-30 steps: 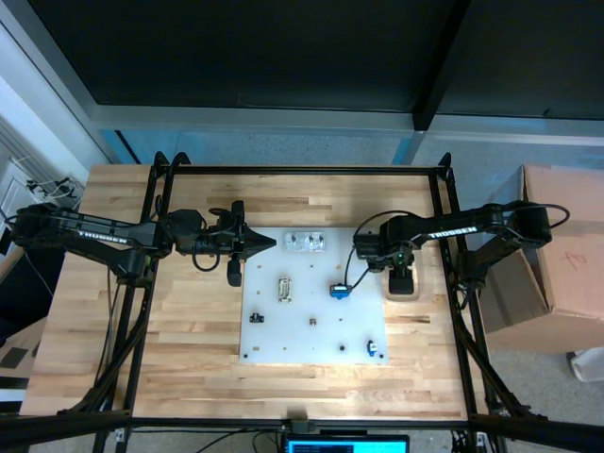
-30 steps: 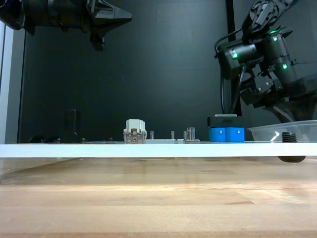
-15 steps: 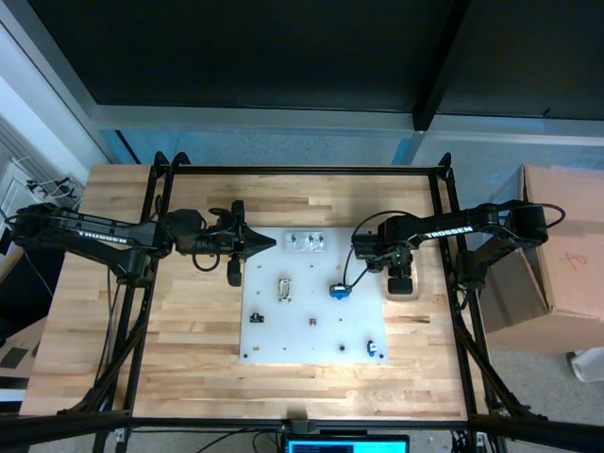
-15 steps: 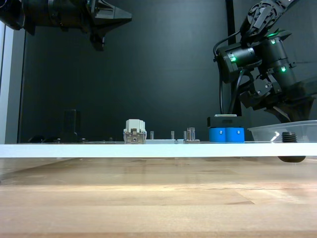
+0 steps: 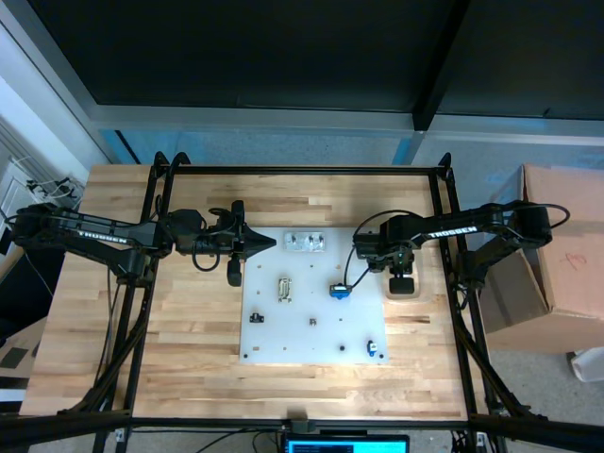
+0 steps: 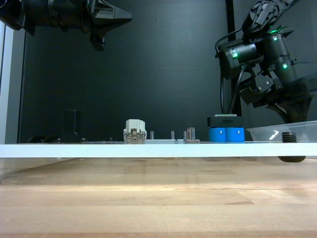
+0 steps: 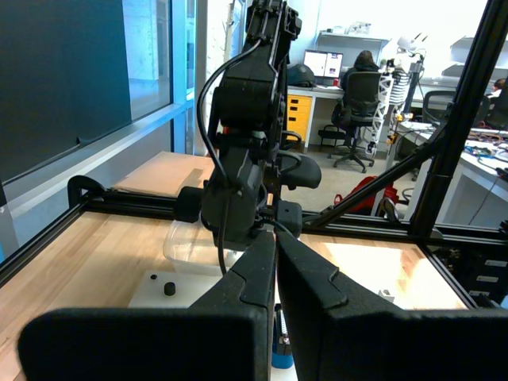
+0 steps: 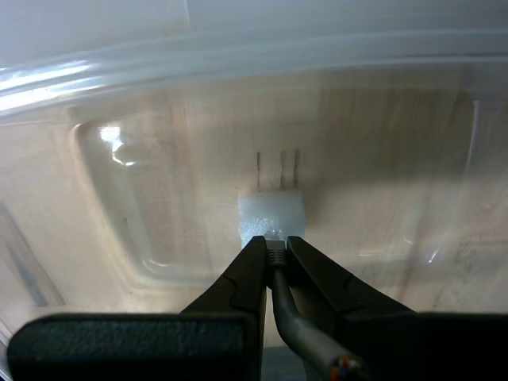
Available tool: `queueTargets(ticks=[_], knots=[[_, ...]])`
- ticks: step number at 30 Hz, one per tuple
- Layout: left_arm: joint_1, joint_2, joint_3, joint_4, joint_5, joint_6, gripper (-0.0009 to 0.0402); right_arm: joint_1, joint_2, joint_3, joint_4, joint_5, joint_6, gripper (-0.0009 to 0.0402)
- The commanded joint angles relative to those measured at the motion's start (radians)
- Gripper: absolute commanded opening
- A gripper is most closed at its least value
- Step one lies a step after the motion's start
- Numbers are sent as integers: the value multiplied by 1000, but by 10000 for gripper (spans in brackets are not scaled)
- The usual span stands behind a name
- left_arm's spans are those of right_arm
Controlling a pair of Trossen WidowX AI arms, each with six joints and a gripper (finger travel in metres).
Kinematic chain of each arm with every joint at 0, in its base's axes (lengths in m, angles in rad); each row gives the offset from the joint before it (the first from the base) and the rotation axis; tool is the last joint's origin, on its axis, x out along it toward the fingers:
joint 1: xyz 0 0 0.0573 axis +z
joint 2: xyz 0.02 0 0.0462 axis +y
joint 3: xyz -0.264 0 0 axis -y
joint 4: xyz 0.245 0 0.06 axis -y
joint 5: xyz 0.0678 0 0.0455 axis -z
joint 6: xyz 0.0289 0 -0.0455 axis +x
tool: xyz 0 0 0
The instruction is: Pick the RJ45 connector and install on the taskboard
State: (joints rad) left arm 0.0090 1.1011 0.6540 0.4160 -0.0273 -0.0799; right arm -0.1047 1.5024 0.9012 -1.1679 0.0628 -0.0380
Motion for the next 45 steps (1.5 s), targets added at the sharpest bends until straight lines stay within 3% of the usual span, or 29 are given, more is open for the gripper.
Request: queueTargets(ticks=[1,19,27,31,45], knots=[[0,0,0,0,0,0,1,1,-40,1,-7,-2,5,1],[0,0,0,0,0,0,1,37,-271,0,-44,-2,41,0],[0,0,0,0,0,0,1,225,-346,14,-32,1,180,0],[0,0,0,0,0,0,1,333,-344,28,-7,51,264,0],[0,0,0,0,0,0,1,591,-177,151,79,60,521,0]])
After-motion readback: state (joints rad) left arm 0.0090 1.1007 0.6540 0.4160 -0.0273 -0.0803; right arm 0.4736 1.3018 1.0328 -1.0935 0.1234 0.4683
